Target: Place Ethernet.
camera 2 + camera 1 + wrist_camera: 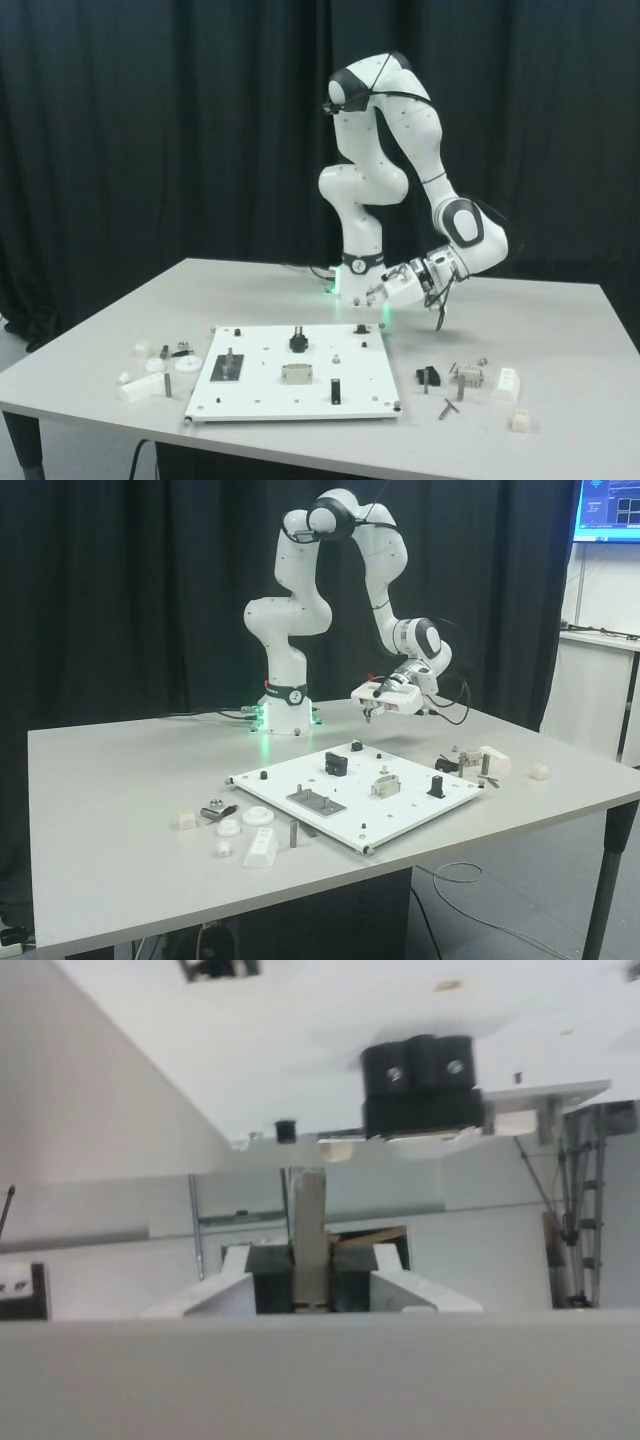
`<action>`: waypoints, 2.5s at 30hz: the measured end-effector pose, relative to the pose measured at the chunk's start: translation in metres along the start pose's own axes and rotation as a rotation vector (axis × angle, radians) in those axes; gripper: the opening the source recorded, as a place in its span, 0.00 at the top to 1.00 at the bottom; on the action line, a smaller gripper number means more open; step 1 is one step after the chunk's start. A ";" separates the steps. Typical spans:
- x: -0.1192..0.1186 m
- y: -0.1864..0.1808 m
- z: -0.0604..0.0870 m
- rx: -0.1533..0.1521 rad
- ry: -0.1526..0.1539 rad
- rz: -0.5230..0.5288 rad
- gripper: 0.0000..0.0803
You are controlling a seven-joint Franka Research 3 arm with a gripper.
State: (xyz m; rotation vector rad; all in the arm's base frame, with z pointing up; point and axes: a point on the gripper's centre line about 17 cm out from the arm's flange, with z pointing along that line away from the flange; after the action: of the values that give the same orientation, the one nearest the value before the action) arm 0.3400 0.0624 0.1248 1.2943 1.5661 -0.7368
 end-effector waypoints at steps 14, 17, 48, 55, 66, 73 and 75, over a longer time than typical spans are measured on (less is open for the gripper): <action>0.018 0.031 -0.045 -0.047 0.168 0.017 0.91; 0.023 0.038 -0.056 -0.050 0.219 0.020 0.91; 0.056 0.114 -0.098 0.431 0.748 0.897 0.91; 0.062 0.119 -0.095 0.578 0.781 1.101 0.91; 0.076 0.107 -0.088 0.718 0.802 1.193 0.91; 0.083 0.102 -0.081 0.792 0.789 1.245 0.91; 0.085 0.101 -0.079 0.804 0.786 1.256 0.91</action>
State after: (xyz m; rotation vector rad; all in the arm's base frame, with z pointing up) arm 0.4149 0.1918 0.0881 2.9476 0.5665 0.0544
